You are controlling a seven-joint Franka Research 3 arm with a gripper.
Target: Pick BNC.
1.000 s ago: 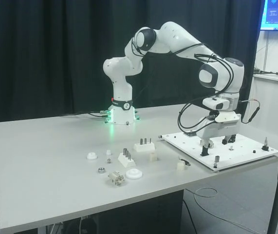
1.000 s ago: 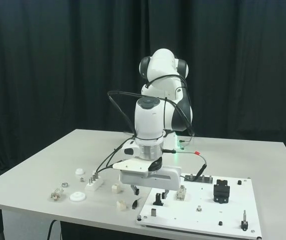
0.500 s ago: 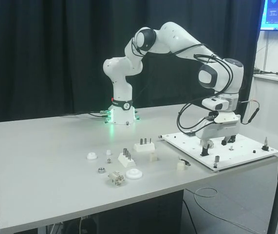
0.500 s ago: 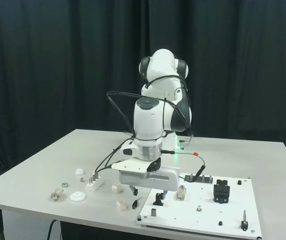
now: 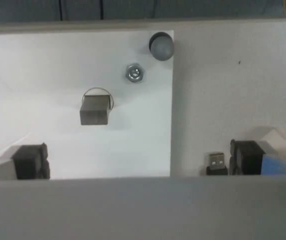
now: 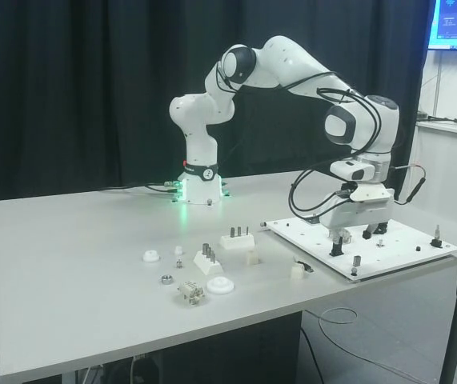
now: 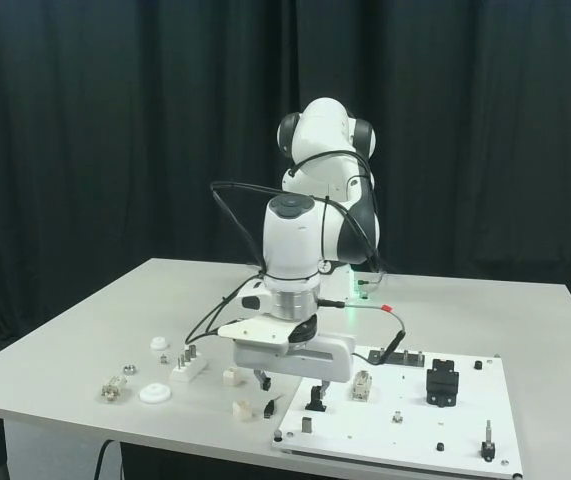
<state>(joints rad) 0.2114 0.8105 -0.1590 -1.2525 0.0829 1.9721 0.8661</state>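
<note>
Black curtains are backing the grey table (image 6: 76, 240). The gripper (image 7: 287, 380) is hovering over the white board (image 6: 388, 250) edge, jaws spread, grasping nothing (the BNC is too small to single out).

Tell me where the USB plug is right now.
In the first room view, the USB plug lies on the grey table, just off the white board, beside a small white block.

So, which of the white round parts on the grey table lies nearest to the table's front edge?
The large white disc, beside the metal connector; the smaller white rings lie farther back.
</note>
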